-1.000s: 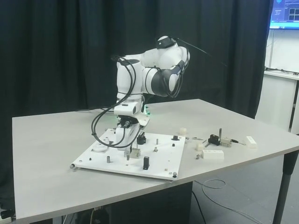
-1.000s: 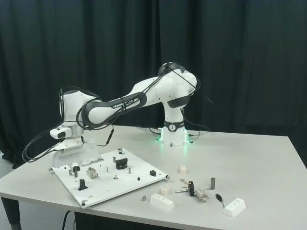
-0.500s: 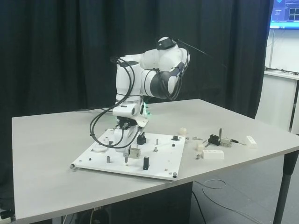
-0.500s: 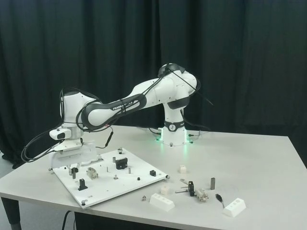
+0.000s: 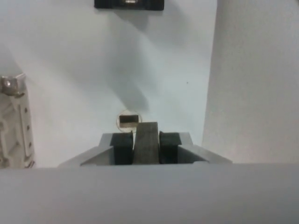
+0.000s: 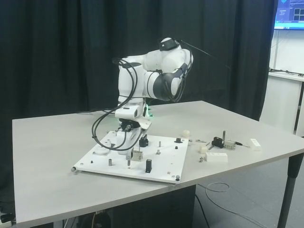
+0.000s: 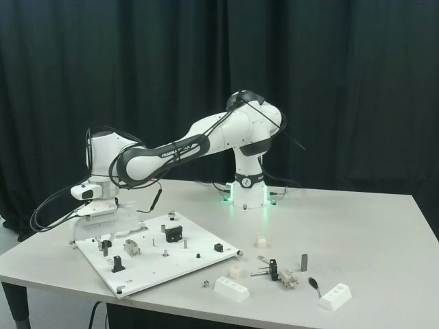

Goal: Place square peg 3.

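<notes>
Grey square peg 3 [image 5: 146, 142] sits pinched between the tool [image 5: 146, 148] pads, fingers closed snug on it, tip hanging just short of the square socket [image 5: 127, 121] in the white board [image 5: 84, 70]. We judge the step as align-then-insert: we'd nudge fwd so the peg is centred over the hole, match peg faces w/ socket edges, keep it vertical, lower slow, let go only once seated. Board edge and grey worktop [image 5: 257, 93] lie just beside; black fixture [image 5: 129, 4] well apart.
</notes>
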Action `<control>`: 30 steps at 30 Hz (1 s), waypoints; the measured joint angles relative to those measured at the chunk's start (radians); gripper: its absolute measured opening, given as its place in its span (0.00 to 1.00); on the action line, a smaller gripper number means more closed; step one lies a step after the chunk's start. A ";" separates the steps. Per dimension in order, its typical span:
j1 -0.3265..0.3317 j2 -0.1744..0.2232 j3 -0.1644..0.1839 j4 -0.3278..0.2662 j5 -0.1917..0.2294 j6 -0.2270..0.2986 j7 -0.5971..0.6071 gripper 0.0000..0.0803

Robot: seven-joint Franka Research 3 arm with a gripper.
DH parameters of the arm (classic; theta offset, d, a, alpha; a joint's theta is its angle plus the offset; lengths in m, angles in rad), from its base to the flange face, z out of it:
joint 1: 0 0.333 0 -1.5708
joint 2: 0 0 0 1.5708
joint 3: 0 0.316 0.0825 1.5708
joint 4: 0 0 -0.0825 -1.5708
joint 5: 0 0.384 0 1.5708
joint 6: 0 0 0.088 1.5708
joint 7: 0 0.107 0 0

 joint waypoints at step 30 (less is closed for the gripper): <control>0.180 -0.006 -0.169 -0.065 0.051 -0.283 0.035 0.14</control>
